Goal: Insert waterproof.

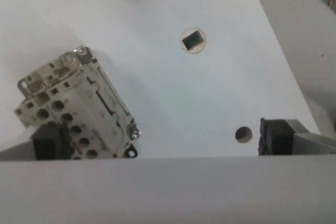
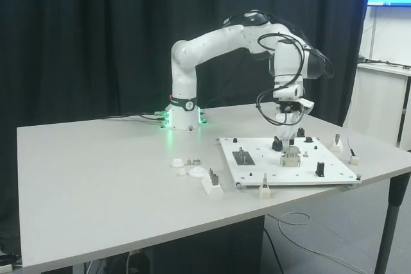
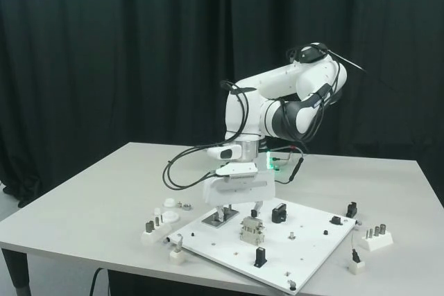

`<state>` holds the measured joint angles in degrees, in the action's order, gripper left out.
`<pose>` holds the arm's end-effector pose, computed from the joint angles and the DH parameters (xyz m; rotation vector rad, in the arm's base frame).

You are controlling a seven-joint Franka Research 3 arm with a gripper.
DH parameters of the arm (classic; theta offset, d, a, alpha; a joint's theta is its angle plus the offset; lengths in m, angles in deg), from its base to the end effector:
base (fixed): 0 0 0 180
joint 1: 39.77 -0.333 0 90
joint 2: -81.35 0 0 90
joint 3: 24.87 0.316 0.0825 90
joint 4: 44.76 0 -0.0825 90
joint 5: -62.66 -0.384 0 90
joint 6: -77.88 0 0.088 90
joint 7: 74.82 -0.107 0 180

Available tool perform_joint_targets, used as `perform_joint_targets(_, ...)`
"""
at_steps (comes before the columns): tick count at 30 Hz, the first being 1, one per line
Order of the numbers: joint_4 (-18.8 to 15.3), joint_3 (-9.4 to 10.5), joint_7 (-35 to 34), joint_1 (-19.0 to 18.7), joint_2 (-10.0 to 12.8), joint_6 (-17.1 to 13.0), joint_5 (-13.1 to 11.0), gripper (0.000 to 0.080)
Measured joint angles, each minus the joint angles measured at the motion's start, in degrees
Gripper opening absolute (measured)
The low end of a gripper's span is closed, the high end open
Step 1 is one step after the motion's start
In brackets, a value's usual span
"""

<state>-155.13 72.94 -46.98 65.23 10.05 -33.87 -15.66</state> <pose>0.6089 0.0853 0.2626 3.1073 -0.1497 0.2422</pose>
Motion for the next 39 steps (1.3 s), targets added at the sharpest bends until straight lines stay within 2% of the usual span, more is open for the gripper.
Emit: perform_joint_targets(39, 0.29, 0.62, 0.62, 0.35, -0.72, -0.92, 0.01, 0.08)
